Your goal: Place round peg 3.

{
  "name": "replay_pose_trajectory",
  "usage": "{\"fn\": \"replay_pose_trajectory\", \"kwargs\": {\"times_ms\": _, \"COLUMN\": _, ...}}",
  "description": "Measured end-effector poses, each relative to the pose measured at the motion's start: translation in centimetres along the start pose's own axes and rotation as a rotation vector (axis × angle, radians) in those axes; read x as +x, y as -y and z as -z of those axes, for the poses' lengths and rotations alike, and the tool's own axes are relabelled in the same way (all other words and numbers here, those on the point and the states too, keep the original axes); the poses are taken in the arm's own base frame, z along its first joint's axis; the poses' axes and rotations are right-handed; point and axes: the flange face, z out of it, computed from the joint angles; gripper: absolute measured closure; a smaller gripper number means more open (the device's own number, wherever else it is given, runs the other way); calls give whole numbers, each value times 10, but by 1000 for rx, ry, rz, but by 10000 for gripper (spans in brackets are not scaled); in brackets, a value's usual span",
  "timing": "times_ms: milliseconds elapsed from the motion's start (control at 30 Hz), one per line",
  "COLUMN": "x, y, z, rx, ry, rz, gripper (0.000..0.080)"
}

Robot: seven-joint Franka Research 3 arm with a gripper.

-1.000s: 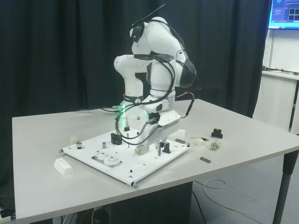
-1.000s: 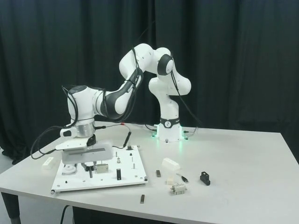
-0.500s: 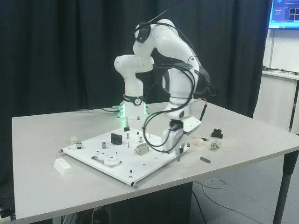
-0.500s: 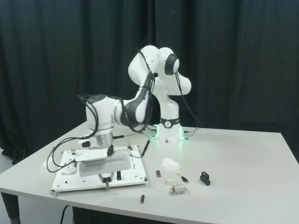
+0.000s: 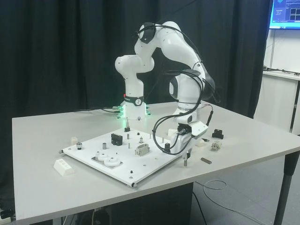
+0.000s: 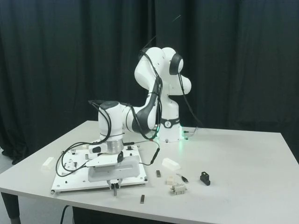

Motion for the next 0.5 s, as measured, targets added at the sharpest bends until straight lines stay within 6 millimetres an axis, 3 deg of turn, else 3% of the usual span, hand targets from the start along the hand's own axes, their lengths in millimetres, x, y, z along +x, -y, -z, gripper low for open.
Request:
{"fn": "replay_pose_trajectory", "kwargs": {"times_ms": 400, "x": -3, "y": 3, "z": -3, "rx": -2, "ry": -3, "rz": -11, "gripper": 691}}
{"fn": "replay_pose_trajectory", "kwargs": {"times_ms": 433, "x": -3, "y": 4, "z": -2, "rx": -2, "ry": -3, "rz": -12, "gripper": 402}}
{"fn": "replay_pose_trajectory", "kwargs": {"times_ms": 500, "x": -4, "y": 4, "z": 0, "rx": -1, "ry": -3, "rz": -14, "gripper": 402}}
